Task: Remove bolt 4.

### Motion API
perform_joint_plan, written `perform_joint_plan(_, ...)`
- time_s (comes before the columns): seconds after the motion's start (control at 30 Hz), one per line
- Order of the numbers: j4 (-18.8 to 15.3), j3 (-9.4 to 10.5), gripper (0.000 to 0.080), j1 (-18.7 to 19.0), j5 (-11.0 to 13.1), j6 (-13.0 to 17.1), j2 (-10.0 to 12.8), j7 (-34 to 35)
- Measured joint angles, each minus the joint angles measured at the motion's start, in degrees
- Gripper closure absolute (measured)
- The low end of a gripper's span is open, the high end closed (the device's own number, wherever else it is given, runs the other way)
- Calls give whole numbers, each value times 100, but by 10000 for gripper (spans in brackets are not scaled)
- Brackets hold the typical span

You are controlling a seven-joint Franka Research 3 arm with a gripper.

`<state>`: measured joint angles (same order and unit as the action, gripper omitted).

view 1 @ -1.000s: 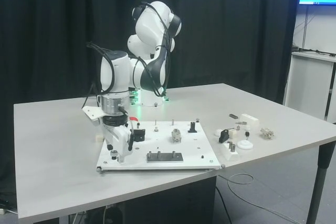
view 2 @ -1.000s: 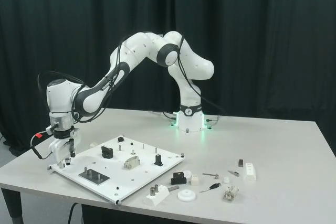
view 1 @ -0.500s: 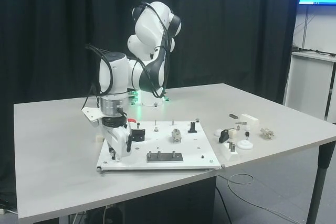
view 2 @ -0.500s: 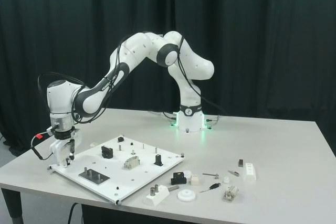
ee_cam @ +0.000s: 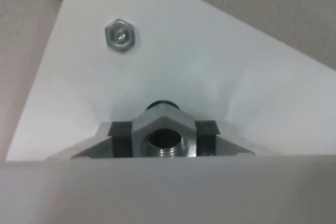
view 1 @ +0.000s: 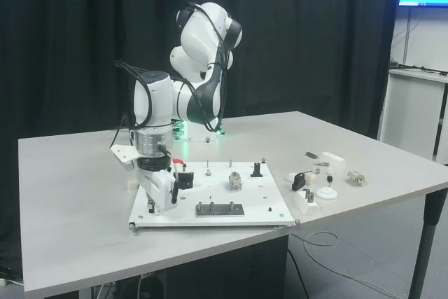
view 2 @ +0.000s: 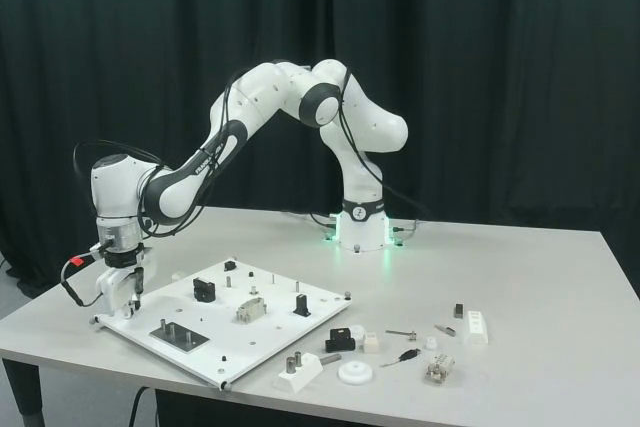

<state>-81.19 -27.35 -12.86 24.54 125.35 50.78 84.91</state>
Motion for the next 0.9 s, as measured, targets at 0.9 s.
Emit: perform_joint_plan(0.9,-39,-6,572,-18,29,-14,-24,-2195)
